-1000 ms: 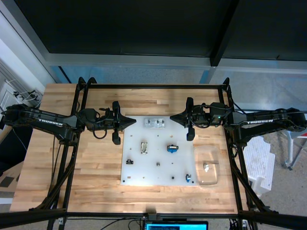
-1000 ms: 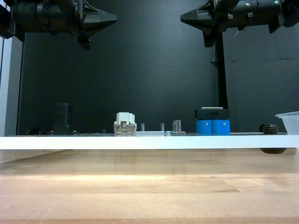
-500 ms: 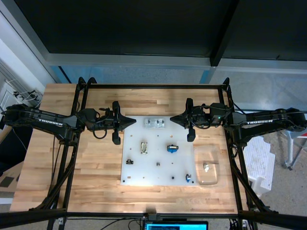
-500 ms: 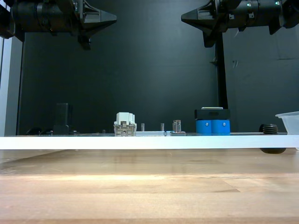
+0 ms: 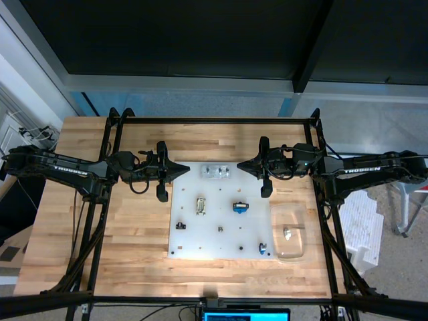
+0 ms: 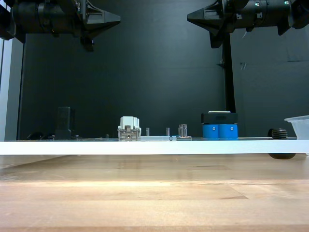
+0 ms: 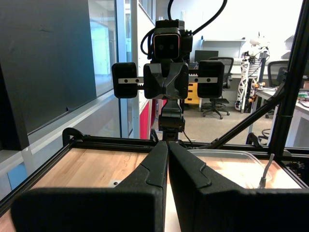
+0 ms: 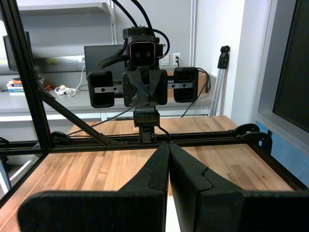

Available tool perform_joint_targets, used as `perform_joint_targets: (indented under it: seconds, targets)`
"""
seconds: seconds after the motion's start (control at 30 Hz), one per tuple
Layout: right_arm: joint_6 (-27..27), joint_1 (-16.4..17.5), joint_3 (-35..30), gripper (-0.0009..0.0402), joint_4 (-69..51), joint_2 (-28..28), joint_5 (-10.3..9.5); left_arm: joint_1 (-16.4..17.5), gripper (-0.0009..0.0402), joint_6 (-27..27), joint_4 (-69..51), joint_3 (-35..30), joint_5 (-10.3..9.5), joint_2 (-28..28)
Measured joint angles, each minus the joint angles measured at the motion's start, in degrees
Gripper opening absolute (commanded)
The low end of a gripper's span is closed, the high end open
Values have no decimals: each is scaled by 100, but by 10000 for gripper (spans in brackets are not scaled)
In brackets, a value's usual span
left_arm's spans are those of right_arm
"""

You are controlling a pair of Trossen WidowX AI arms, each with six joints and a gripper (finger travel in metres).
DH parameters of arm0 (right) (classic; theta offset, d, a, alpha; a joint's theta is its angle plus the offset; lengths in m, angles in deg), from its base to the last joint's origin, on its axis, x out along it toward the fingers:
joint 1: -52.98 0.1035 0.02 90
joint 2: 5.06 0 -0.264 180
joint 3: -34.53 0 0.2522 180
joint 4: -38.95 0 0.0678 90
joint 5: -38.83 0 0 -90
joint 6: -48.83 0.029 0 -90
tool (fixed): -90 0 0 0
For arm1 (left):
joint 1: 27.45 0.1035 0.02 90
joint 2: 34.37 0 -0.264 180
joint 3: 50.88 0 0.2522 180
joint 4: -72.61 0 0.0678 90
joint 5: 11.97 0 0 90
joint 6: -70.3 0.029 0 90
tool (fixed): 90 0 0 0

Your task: Pick the RJ45 connector and install on taskboard

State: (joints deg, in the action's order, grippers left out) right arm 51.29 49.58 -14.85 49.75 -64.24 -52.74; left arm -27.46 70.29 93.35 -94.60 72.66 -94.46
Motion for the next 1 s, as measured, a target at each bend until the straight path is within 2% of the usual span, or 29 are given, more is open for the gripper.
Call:
perform_joint_targets:
  seconds: [1.0]
  targets:
    - [4,2,-7,0,-144,-4,0,0,0,0,0,2,0,0]
